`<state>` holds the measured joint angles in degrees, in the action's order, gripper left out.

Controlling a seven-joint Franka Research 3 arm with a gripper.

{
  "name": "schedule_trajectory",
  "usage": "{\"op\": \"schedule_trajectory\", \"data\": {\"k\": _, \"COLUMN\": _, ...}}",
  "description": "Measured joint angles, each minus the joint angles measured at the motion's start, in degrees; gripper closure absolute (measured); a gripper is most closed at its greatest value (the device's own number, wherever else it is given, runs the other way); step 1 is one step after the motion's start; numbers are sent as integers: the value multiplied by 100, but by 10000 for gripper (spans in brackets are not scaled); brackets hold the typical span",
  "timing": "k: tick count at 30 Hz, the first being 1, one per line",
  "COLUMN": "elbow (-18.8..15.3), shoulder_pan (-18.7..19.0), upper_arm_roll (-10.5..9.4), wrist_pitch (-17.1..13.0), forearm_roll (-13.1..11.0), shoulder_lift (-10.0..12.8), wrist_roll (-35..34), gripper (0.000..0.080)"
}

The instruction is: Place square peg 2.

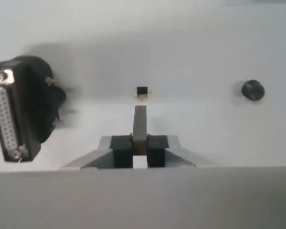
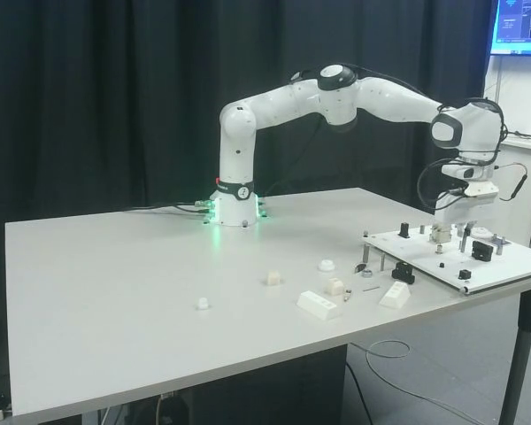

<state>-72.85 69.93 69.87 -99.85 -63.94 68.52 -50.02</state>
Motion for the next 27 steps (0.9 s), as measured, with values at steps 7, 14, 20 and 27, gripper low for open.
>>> {"op": "schedule_trajectory", "data": {"k": 7, "elbow": 33, "shoulder_pan": -2, "upper_arm_roll": 47, "wrist_pitch": 58, "forearm_roll": 0, "shoulder_lift": -17, "wrist_roll": -17, "gripper": 744}}
{"op": "schedule_trajectory", "data": {"k": 14, "elbow": 35, "shoulder_pan": -9, "upper_arm_roll": 47, "wrist_pitch": 58, "forearm_roll": 0, "shoulder_lift": -17, "wrist_roll": -17, "gripper": 744}}
{"op": "schedule_trajectory", "data": {"k": 20, "elbow": 35, "shoulder_pan": -27, "upper_arm_roll": 47, "wrist_pitch": 58, "forearm_roll": 0, "shoulder_lift": -16, "wrist_roll": -17, "gripper": 744}}
{"op": "schedule_trajectory", "data": {"k": 27, "elbow": 35, "shoulder_pan": -55, "upper_arm_roll": 44, "wrist_pitch": 54, "forearm_roll": 0, "shoulder_lift": -16, "wrist_roll": -17, "gripper": 744}}
